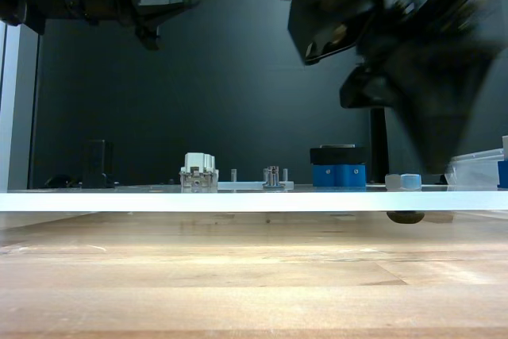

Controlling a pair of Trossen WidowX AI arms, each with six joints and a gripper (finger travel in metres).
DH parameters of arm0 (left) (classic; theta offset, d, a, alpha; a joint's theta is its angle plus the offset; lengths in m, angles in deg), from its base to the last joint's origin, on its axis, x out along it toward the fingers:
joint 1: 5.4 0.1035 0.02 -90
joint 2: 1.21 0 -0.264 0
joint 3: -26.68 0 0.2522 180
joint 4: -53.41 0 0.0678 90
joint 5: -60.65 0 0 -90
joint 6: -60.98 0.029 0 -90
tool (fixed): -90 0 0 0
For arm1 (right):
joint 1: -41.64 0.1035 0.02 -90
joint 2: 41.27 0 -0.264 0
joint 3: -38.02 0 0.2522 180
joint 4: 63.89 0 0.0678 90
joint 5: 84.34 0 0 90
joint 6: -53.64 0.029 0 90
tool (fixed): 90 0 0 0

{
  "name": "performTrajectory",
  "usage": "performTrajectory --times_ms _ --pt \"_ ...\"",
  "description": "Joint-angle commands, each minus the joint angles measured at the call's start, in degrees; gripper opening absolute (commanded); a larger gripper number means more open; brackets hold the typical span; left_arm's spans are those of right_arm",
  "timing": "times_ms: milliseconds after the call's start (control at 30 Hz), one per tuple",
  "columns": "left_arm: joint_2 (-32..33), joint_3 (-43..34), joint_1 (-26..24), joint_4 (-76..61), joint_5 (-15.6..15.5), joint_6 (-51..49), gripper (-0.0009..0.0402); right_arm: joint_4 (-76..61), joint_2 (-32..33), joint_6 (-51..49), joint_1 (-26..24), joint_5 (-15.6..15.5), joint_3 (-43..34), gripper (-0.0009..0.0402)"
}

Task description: Pick the M12 nut and place it on its threads and fasten

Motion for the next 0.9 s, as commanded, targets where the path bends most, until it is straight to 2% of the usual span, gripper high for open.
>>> performTrajectory --times_ms 33,100,133,333,400,467,500,567,600,633,833,900 --pt "0.02 -0.02 0.02 0.0 0.0 0.0 0.0 -0.46 -0.07 1.7 0.07 6.34 -0.02 0.0" --pt "0.02 -0.02 0.0 0.0 0.0 0.0 0.0 -0.31 -0.07 2.47 0.07 9.66 -0.02 0.0" --pt "0.02 -0.02 0.02 0.0 0.0 0.0 0.0 -0.04 -0.04 2.58 0.07 10.01 -0.02 0.0" --pt "0.02 -0.02 0.02 0.0 0.0 0.0 0.0 1.86 0.39 2.05 0.07 8.55 -0.02 0.0" --pt "0.02 -0.02 0.0 0.0 0.0 0.0 0.0 2.36 0.39 2.01 0.04 7.04 0.04 0.0" --pt "0.02 -0.02 0.02 0.02 0.0 0.0 0.0 2.4 0.39 1.57 0.04 3.39 0.04 0.0" --pt "0.02 -0.02 0.0 0.0 0.0 0.0 0.0 2.34 0.39 1.25 0.04 0.48 0.04 0.0" --pt "0.02 -0.02 0.0 0.0 0.0 0.0 0.0 2.25 0.39 0.2 0.07 -7.23 0.02 0.0" --pt "0.02 -0.02 0.0 0.0 0.0 0.0 0.0 2.03 0.37 0.13 0.07 -9.75 0.04 0.0" --pt "0.02 -0.02 0.0 0.0 0.0 0.0 0.0 1.6 0.31 0.26 0.07 -10.62 0.02 0.0" --pt "0.02 -0.02 0.0 0.07 0.0 0.0 0.0 0.04 -0.07 0.63 0.07 -8.37 0.02 0.0" --pt "0.02 -0.02 0.0 -0.02 0.0 0.0 0.0 0.04 -0.07 0.66 0.07 -6.73 0.02 0.0"
